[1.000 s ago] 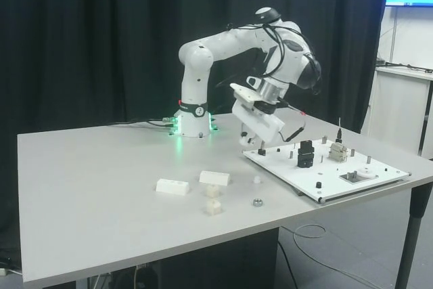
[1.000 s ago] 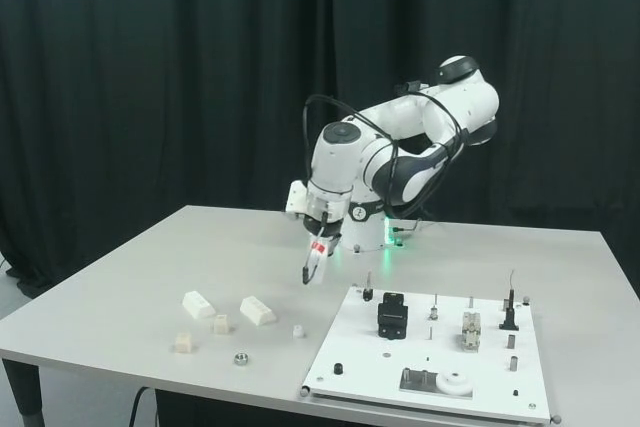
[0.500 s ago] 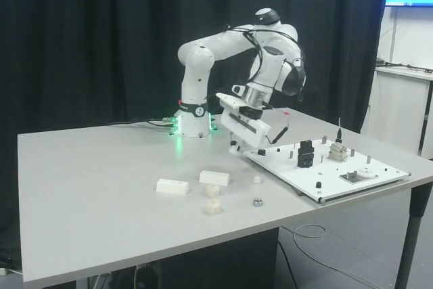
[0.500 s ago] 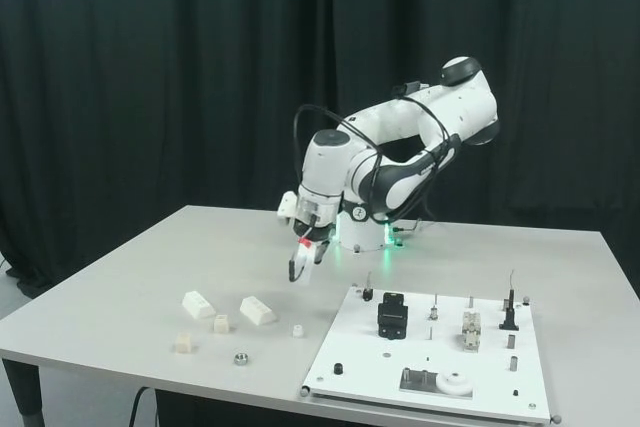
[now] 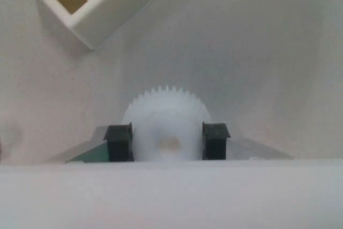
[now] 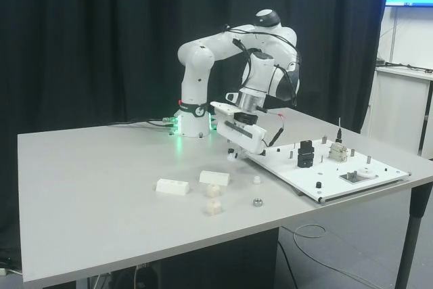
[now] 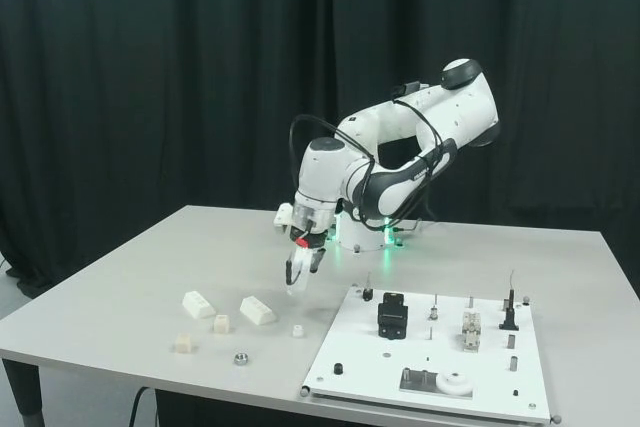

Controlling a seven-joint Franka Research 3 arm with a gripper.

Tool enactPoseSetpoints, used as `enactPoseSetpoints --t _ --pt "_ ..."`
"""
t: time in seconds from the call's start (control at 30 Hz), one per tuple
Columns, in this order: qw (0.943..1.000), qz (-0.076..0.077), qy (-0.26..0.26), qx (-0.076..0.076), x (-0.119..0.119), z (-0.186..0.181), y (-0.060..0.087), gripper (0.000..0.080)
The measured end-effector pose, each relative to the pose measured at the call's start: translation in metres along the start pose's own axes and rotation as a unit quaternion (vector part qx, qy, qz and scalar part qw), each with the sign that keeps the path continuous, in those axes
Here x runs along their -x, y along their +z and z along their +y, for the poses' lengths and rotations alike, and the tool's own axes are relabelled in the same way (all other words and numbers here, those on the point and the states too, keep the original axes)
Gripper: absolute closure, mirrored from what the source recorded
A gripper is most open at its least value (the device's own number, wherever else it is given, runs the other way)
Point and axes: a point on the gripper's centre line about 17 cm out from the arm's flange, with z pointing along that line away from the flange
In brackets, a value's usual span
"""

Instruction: Place medium gear.

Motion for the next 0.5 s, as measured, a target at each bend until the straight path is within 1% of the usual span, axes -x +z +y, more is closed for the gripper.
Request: enactPoseSetpoints --t 0.13,0.3,0.5 --pt "1.0000 -0.002 -0.003 -0.009 -0.002 -0.002 0.004 0.0529" --pt "0.9998 -0.010 0.001 -0.017 -0.005 -0.004 0.008 0.0529" --pt "0.9994 -0.027 -0.003 -0.024 -0.006 -0.005 0.013 0.0529"
